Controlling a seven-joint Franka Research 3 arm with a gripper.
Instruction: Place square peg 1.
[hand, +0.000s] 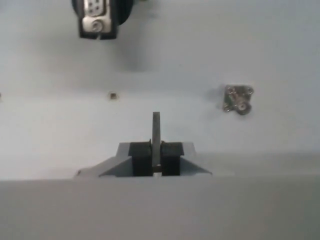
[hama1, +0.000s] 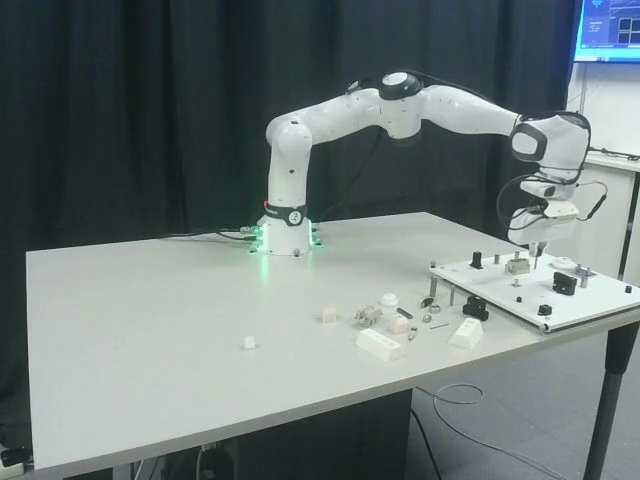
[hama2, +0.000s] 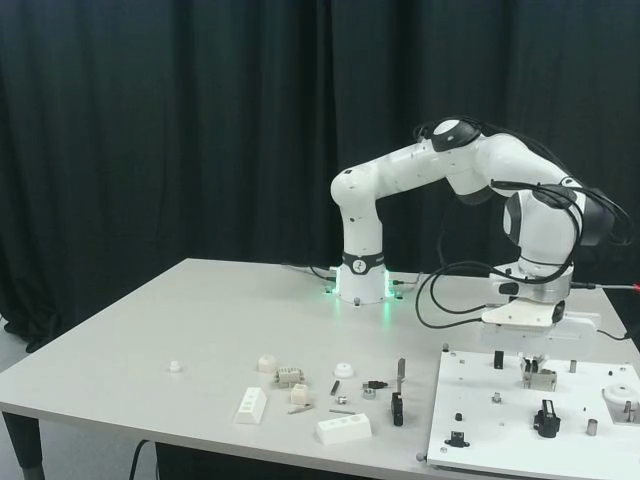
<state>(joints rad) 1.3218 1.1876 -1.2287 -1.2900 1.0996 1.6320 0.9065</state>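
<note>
A grey table stands before a black curtain. First room view: one white board carries fixtures; the gripper hangs over it. Second room view: two white blocks lie beside the board. Wrist view: the fingers pinch one thin grey square peg above the board.

White arm; grey table; white board; black curtain; green base lights.

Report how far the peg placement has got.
Done: the peg is gripped between the end effector fingers and carried over the white board. In hand: it hangs above the board near a small metal fixture. Left: lowering it into its hole, which I cannot pick out, then releasing.
</note>
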